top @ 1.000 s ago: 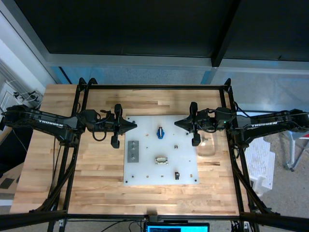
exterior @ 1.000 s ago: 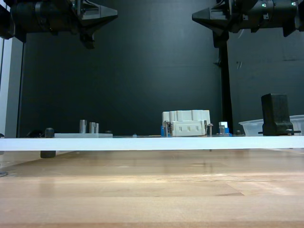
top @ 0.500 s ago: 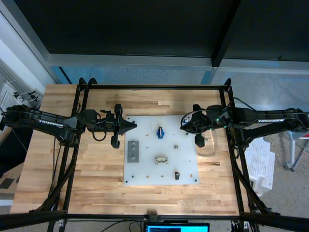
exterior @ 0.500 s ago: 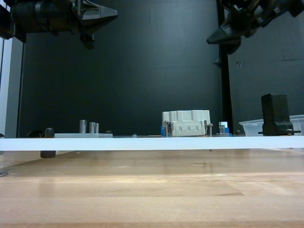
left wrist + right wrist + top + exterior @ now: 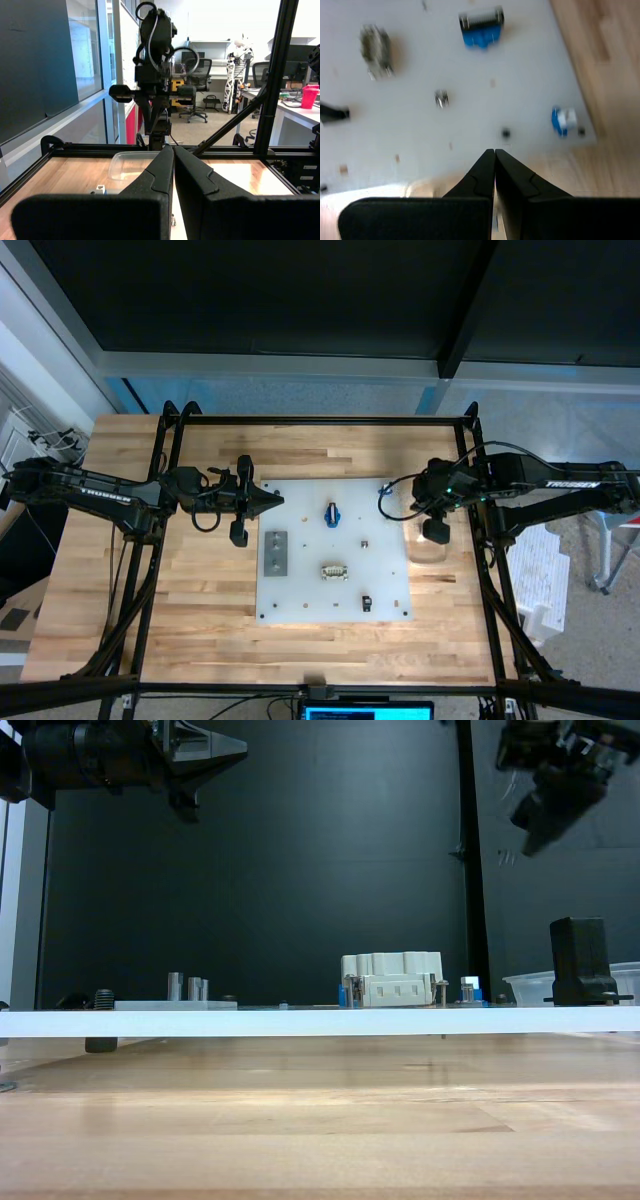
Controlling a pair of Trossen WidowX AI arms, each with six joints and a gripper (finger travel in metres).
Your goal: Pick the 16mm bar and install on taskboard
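Observation:
The white taskboard point(image 5: 300, 590) lies mid-table, carrying a blue fitting point(image 5: 331, 513), a grey block point(image 5: 275, 551) and a beige connector point(image 5: 335, 572). I cannot make out the 16mm bar in any view. My right gripper point(image 5: 424, 508) hangs high over the board's right edge, tilted downward, its fingers shut on nothing. The right wrist view looks down past the shut right gripper point(image 5: 495, 150) at the taskboard point(image 5: 470, 75) and the wood beside it. High over the board's left edge, my left gripper point(image 5: 275, 498) is level, shut and empty, as the left wrist view confirms point(image 5: 174, 148).
A clear plastic tray point(image 5: 428, 548) sits on the wood just right of the board, below the right gripper. A small black boxy part point(image 5: 580, 962) stands near the board's front right. A black frame rims the table.
The right arm has pulled back to the right and pitched its gripper from level to pointing down, near the board's right edge and the tray. The left arm has not moved.

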